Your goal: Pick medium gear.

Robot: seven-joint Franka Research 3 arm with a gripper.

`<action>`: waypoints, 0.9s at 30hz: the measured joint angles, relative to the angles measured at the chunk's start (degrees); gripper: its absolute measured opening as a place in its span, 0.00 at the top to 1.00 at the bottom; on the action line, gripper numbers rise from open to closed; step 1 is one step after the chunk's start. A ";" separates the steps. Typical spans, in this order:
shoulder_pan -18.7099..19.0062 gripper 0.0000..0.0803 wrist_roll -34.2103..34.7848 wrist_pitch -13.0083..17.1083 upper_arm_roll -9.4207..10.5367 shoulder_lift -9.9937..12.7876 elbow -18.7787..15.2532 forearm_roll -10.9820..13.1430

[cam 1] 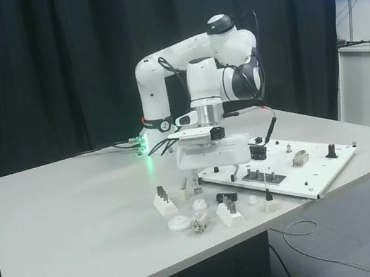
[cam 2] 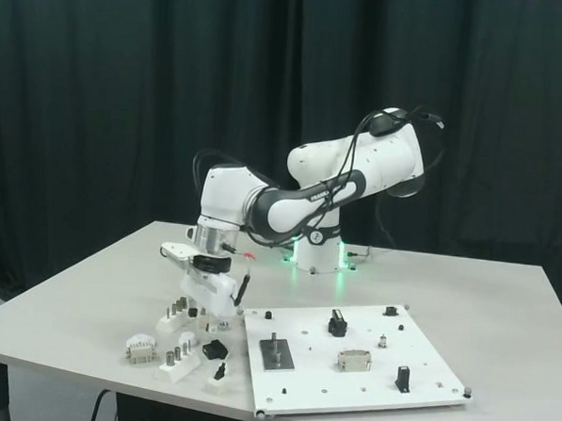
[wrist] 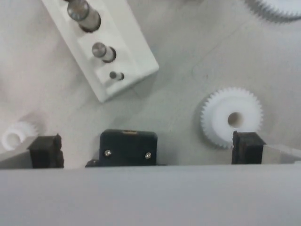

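Claw (wrist: 146,148) open, one finger beside medium gear (wrist: 231,117), not gripping.

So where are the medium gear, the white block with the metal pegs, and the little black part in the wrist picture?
medium gear (wrist: 231,117), wrist view, on its flat face beside the centre hole.
white peg block (wrist: 136,56), wrist view, on its bare top surface.
black part (wrist: 128,143), wrist view, on its top face.

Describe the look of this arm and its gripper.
The arm is white with rounded segments, black bands at the joints and a black cable looping over its upper part. A green light glows at its base. The gripper has a white body and two blocky black fingertips.
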 joint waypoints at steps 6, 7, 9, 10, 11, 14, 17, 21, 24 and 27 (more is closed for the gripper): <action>-0.79 0.00 -1.06 0.00 -0.38 0.00 0.40 -0.17; -0.91 0.00 -1.19 0.00 -0.42 0.00 0.46 -0.18; -1.18 0.00 -1.46 0.00 -0.49 0.00 0.60 -0.21; -1.34 0.00 -1.58 0.00 -0.55 0.00 0.67 -0.24; -1.50 0.00 -1.67 0.00 -0.61 0.00 0.73 -0.28; -2.03 0.00 -2.15 0.00 -0.83 0.00 0.95 -0.42; -2.68 0.00 -2.86 -0.14 -0.93 0.00 1.27 -0.45; -3.71 0.00 -3.12 -0.54 -0.94 0.00 1.87 -0.46; -4.65 0.00 -3.12 -0.76 -0.94 0.02 2.34 -0.48; -5.75 0.00 -3.12 -1.19 -0.94 0.12 2.97 -0.54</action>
